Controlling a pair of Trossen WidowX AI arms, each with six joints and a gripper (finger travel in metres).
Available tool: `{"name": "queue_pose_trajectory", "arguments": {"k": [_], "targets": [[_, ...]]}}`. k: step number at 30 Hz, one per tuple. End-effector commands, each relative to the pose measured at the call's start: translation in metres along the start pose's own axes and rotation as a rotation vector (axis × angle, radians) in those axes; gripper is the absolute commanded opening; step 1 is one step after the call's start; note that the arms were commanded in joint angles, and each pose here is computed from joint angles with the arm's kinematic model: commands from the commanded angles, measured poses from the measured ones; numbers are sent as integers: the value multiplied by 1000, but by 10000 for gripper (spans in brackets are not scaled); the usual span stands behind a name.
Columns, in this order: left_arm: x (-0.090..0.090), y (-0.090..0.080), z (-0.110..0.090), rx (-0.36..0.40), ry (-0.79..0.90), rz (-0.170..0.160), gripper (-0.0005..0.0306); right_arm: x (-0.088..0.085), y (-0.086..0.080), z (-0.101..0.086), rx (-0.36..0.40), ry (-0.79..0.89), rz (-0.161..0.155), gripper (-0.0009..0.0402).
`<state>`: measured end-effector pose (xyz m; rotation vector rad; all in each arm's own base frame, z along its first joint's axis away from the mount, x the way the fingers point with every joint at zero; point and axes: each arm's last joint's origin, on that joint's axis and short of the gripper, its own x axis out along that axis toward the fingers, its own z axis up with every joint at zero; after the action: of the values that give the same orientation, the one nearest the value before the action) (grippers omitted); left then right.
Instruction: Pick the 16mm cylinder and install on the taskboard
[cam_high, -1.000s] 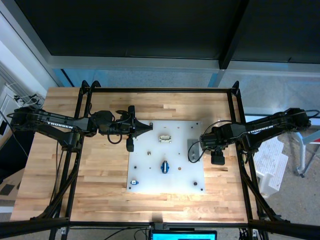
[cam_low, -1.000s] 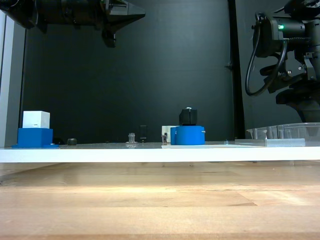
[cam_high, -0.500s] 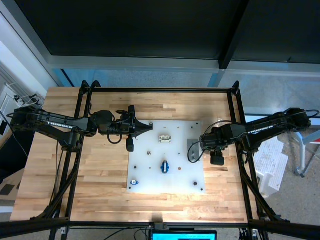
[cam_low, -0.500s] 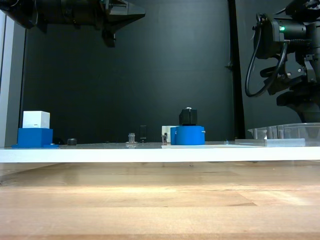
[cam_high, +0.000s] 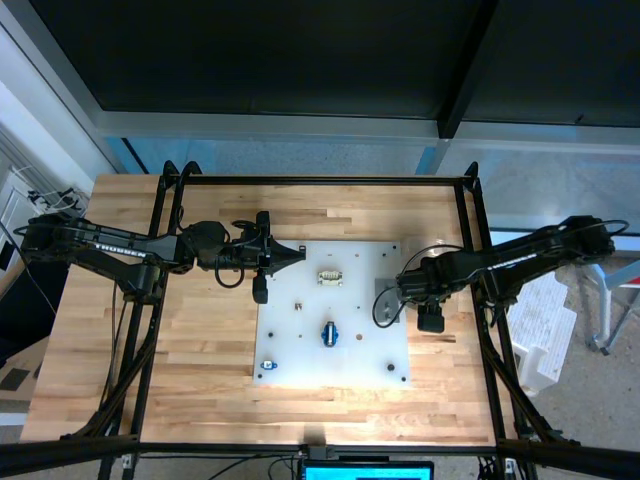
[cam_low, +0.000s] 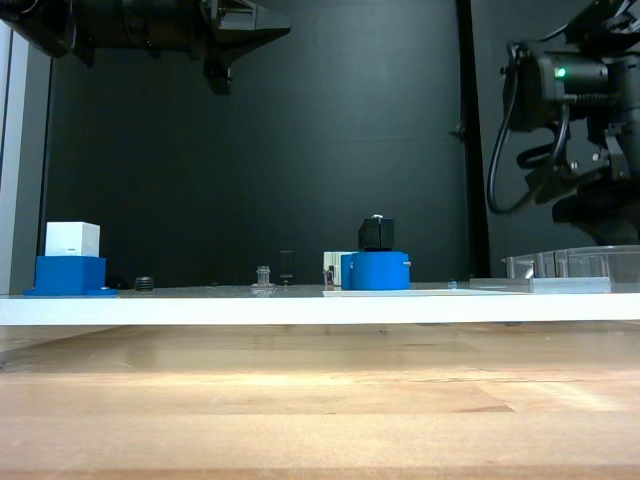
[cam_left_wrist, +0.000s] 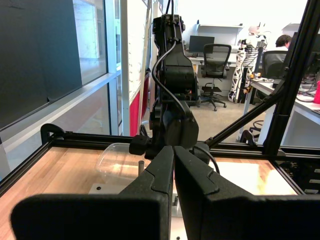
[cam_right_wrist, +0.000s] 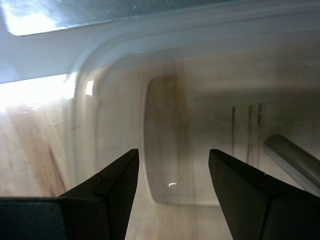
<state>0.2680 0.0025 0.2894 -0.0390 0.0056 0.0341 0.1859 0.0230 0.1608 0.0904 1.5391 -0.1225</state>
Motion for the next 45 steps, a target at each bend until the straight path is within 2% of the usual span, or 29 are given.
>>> {"name": "queue_pose_trajectory", "arguments": {"k": [1,8,26,37,45], "targets": [[0,0,0,0,0,0,1,7,1,3,-4,13,-4,194],[0,0,0,0,0,0,1,15,2,1,5,12,-3,194],[0,0,0,0,0,0,1,15,2,1,2,11,-3,190],[0,0,0,0,0,0,1,15,3,1,0,11,-2,160],[0,0,0,0,0,0,1,13,3,2,-1,4,0,108]]}}
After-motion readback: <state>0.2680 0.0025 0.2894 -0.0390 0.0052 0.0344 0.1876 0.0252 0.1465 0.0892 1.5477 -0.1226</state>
